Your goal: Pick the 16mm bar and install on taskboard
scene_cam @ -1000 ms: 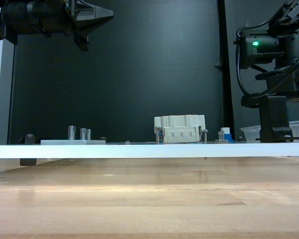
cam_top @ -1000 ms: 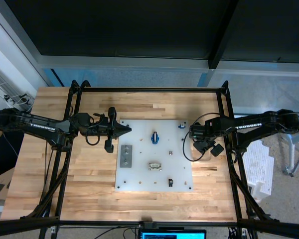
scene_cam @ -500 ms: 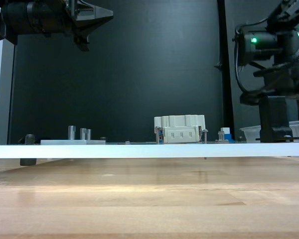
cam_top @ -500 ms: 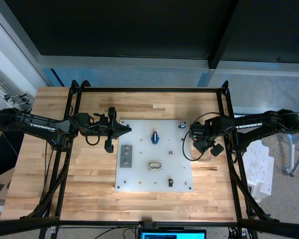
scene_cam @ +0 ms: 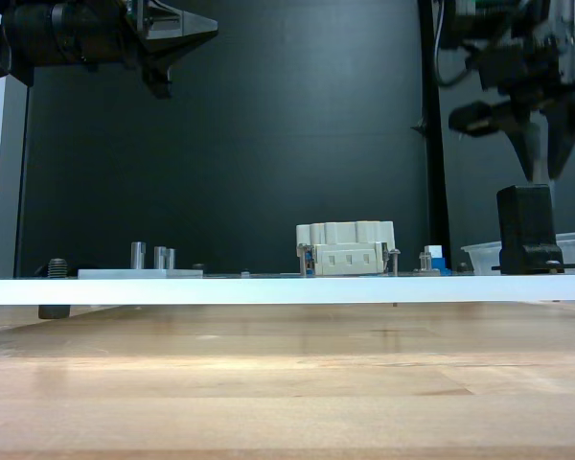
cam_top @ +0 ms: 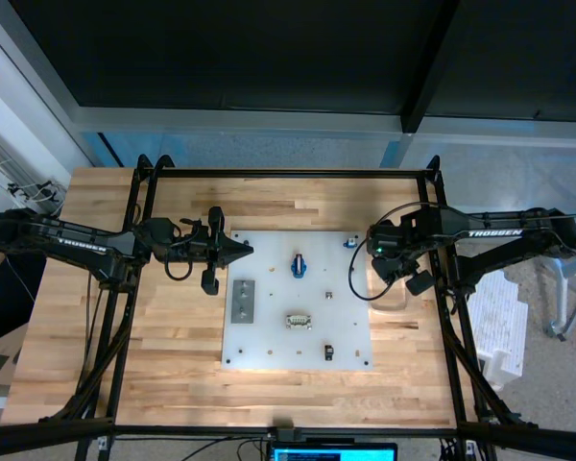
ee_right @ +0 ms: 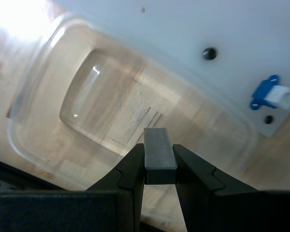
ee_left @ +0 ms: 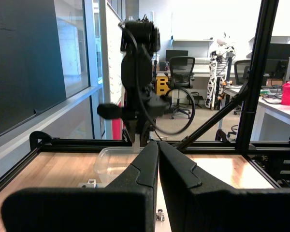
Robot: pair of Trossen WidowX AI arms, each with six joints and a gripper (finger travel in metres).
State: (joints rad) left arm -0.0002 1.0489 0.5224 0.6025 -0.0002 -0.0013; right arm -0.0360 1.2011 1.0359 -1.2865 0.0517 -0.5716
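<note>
The 16mm bar [ee_right: 159, 155] is pinched in my right gripper [ee_right: 159, 151], long axis running out along the fingers, above the clear tray [ee_right: 48, 96] just beside the taskboard [cam_top: 269, 336]. I judge the carry goes inward over the board. My left gripper [cam_top: 242, 252], jaws together and empty, hovers at the opposite edge.

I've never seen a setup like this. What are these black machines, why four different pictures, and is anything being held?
These are two robot arms at the sides of a table, each ending in a two-fingered gripper. One picture looks down from above, one looks level along the tabletop, and two come from cameras on the wrists. On the table lies a white taskboard with a grey block, blue part and beige connector; a clear tray sits beside it. The left gripper hangs shut, empty, above the board's left edge. The right gripper, above the tray, pinches the 16mm bar, a small grey piece.
</note>
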